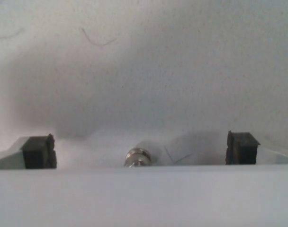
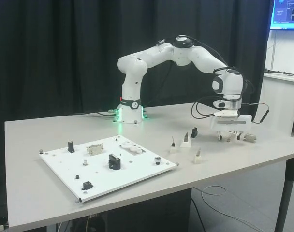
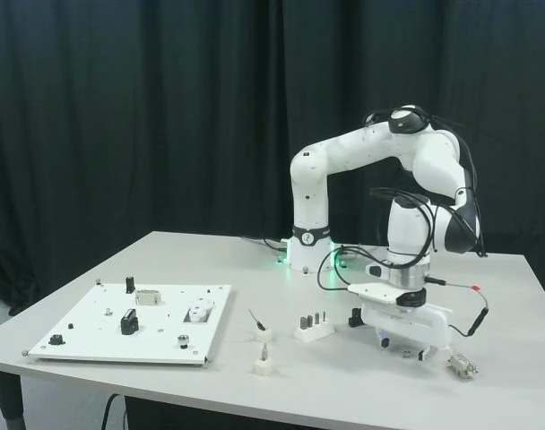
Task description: Pick BNC.
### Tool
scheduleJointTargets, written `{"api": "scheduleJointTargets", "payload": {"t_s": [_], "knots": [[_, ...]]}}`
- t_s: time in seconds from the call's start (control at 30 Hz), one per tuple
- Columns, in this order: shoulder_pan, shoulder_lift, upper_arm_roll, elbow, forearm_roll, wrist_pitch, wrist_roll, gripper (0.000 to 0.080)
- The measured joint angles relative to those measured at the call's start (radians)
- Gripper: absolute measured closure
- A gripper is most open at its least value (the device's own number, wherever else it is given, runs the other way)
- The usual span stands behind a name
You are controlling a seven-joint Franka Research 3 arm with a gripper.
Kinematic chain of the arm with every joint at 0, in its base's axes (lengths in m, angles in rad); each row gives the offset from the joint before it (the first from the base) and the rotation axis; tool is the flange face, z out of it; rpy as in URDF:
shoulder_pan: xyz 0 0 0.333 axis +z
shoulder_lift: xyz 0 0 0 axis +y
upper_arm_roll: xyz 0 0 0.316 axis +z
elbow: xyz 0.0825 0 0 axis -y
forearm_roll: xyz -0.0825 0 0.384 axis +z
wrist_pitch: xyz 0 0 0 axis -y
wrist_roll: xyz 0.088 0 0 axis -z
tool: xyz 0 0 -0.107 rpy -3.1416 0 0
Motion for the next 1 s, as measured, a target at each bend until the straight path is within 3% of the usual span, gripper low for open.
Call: {"api": "scheduleJointTargets", "payload": {"t_s": [1.0], "knots": [[0.017,0.0,0.027,0.001,0.01,0.0,0.001,0.0003]]}}
